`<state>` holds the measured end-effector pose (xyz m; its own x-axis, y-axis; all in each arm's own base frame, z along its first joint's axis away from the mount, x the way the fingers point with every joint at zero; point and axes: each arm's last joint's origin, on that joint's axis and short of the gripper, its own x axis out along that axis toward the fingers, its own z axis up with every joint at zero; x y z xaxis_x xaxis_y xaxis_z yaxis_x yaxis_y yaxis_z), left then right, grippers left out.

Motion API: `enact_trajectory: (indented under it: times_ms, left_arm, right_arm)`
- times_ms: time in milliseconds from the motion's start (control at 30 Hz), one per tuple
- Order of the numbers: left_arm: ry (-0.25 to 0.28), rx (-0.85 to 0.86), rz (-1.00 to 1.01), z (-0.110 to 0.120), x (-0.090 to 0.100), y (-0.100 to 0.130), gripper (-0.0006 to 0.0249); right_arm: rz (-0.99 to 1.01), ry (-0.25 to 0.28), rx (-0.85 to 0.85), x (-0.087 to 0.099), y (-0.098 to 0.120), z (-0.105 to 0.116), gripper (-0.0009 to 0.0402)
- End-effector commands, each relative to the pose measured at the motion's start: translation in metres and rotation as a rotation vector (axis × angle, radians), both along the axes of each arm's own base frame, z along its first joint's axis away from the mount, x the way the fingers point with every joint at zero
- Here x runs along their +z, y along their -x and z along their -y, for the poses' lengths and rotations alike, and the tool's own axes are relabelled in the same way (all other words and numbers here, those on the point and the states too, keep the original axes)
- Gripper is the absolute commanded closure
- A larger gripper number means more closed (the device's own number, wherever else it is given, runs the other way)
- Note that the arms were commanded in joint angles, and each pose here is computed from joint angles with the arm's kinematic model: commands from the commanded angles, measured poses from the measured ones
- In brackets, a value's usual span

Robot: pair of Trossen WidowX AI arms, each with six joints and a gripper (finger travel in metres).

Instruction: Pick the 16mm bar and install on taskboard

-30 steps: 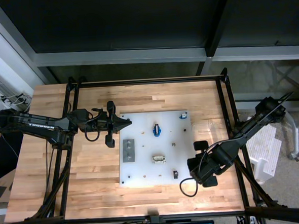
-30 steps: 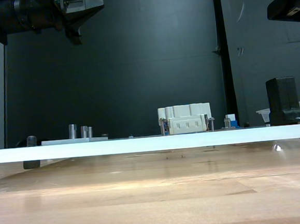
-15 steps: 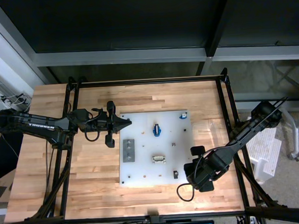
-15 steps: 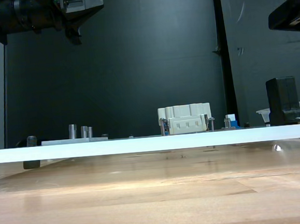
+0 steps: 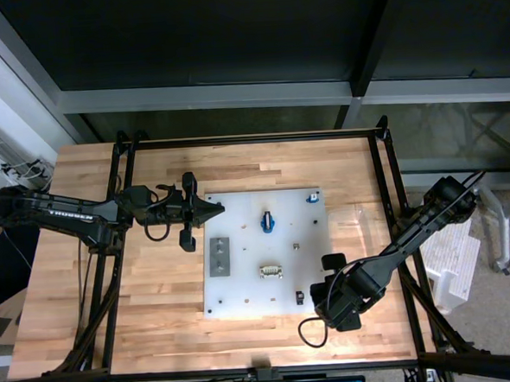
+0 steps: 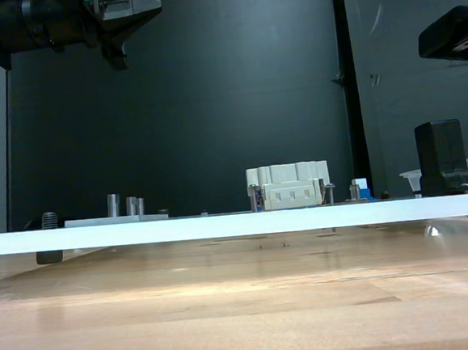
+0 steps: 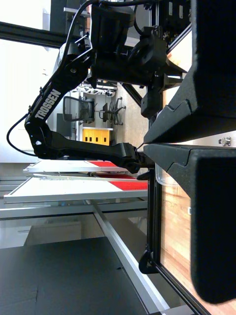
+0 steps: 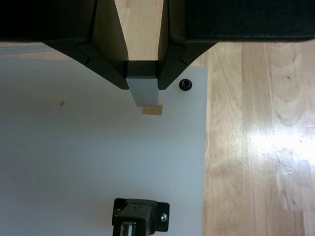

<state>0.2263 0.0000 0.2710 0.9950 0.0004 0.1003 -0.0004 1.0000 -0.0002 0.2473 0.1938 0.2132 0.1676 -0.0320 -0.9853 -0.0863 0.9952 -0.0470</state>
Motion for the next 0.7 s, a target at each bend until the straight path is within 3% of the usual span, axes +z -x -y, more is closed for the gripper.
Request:
enact_trajectory:
  times_ms: [33, 700]
  left_arm:
    - [0.0, 0.0, 0.001, 0.0, 0.0002, 0.0, 0.0243]
    - [0.0, 0.0, 0.0, -0.0001, 0.0001, 0.0, 0.0243]
  right_arm:
    - [0.004, -0.002, 0.0, -0.0008, -0.0002, -0.0003, 0.0389]
    - [0.005, -0.006, -0.012, -0.0085, 0.0021, -0.0003, 0.0389]
